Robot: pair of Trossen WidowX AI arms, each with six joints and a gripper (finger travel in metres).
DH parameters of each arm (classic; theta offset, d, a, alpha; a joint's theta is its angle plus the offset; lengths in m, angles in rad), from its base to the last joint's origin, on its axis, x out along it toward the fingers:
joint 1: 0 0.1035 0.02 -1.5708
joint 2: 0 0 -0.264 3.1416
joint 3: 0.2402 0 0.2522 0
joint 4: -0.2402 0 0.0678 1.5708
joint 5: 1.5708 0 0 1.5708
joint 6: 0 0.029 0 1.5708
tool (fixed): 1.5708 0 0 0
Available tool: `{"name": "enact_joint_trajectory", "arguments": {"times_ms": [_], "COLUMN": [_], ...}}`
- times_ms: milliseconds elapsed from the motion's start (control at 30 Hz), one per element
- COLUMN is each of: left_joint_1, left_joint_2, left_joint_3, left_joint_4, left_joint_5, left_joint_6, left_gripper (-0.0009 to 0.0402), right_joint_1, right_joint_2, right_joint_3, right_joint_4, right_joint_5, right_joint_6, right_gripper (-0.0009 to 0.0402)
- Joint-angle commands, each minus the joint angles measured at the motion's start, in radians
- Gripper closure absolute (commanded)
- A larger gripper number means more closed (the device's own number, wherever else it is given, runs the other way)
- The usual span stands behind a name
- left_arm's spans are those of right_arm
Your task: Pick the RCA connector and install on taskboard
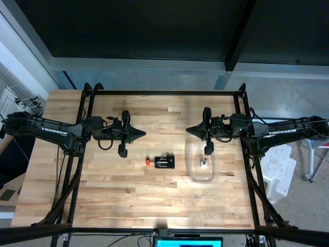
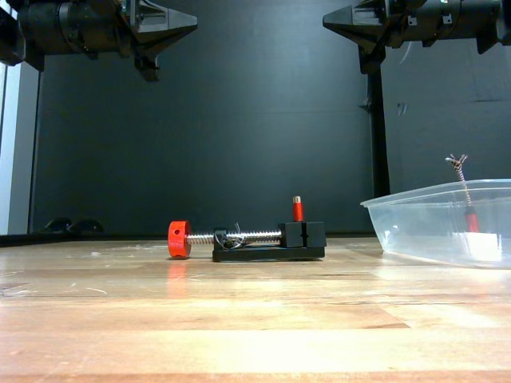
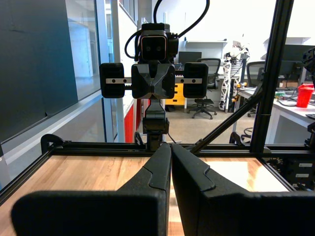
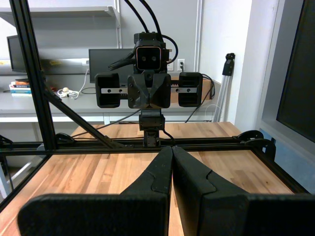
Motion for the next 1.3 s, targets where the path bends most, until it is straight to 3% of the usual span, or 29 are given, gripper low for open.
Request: {"name": "enact_joint_trajectory", "arguments": {"times_ms": [33, 1133, 1167, 1233, 1300], "left_joint_1": [0.0, 0.0, 0.001, 0.0, 0.001], "left_joint_2": [0.0, 0.001, 0.0, 0.0, 0.0], "left_joint_3": [0.0, 0.0, 0.0, 0.0, 0.0], "left_joint_4": [0.001, 0.0, 0.0, 0.0, 0.0], "left_joint_5": [0.0, 0.0, 0.0, 0.0, 0.0], "left_joint_6": [0.0, 0.0, 0.0, 0.0, 0.0], "left_gripper": [0.0393, 0.0393, 0.0393, 0.0393, 0.0393], "right_joint_1": [0.001, 0.001, 0.001, 0.001, 0.001], "right_joint_2": [0.0, 0.0, 0.0, -0.006, -0.006], "right_joint_3": [0.0, 0.0, 0.0, 0.0, 0.0], "right_joint_4": [0.0, 0.0, -0.016, -0.056, -0.096], "right_joint_5": [0.0, -0.001, -0.007, -0.053, -0.061], "right_joint_6": [0.0, 0.003, 0.004, 0.01, 0.053], "right_gripper": [0.0393, 0.0393, 0.0393, 0.0393, 0.0393]}}
